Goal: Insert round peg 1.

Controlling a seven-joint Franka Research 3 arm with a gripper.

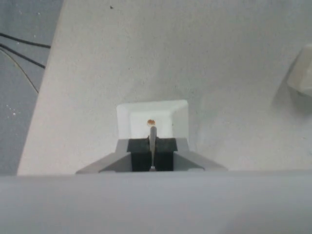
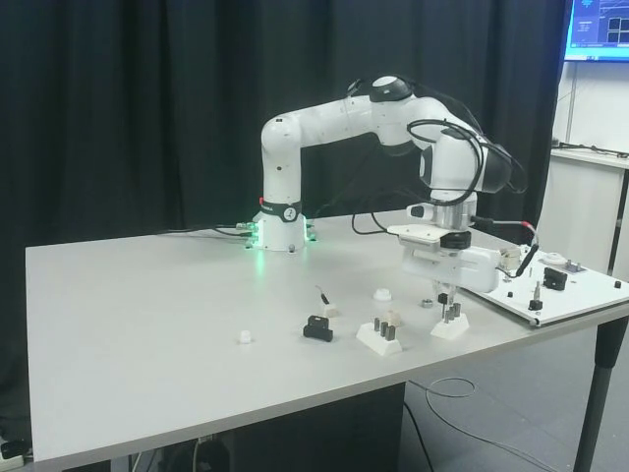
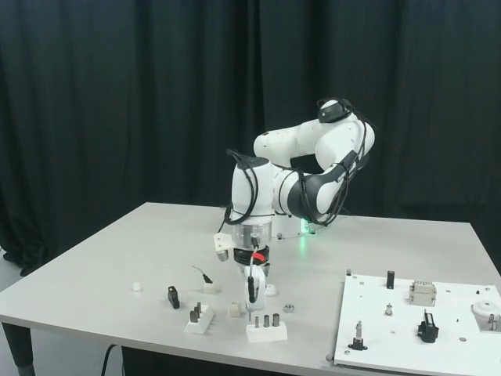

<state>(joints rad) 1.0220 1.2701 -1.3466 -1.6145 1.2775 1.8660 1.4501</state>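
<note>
now the black two-fingered pincer (image 1: 152, 157) is closed narrow on a thin grey metal round peg (image 1: 153, 141), held upright just above a small white block holder (image 3: 266, 331) near the counter's front edge, so the pick-up looks underway. next, i judge, comes a straight lift and a carry to the white assembly board (image 3: 407, 329) well apart. the grey counter (image 2: 147, 305) stands before black curtains (image 3: 117, 94); the arm's base glows green.

Around the white peg stand (image 3: 266, 330), bare grey table (image 3: 141, 243) lies behind; a second stand (image 3: 199, 322) and small white block (image 3: 233, 310) crowd one side.
</note>
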